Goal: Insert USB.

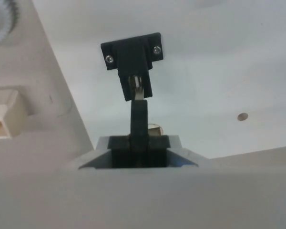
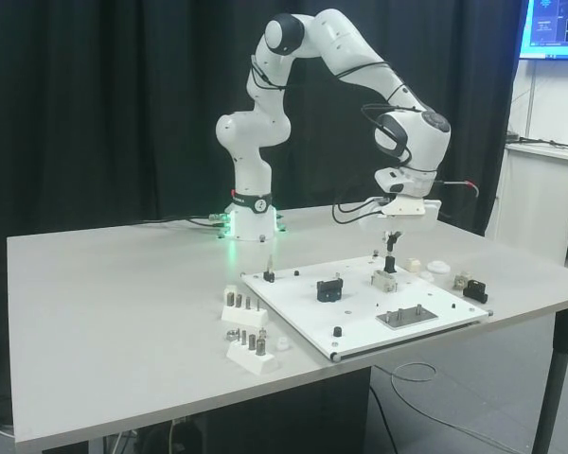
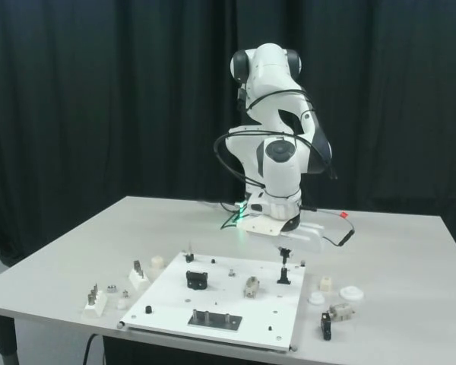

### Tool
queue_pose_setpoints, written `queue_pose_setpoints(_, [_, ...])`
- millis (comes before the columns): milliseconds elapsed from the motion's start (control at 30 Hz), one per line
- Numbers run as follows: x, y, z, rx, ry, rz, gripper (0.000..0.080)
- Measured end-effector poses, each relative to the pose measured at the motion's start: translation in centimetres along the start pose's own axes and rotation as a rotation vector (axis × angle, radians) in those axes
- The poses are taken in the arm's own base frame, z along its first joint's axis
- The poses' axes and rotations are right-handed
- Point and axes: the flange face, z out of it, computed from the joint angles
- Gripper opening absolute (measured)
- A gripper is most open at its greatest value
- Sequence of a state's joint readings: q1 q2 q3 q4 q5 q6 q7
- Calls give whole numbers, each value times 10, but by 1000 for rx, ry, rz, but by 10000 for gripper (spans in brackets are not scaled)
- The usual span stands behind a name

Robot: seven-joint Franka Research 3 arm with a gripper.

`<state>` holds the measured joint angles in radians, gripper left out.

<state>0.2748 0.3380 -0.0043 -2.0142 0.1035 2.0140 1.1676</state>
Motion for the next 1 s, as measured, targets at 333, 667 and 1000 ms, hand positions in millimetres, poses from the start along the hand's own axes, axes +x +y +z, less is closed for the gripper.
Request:
queue_pose_setpoints(333, [0, 0, -1, 2, 1, 0, 70])
queue_pose_setpoints(667, [1, -1, -2, 15, 6, 14, 70])
queue_pose_setpoints(1000, [3, -1, -3, 20, 9, 18, 70])
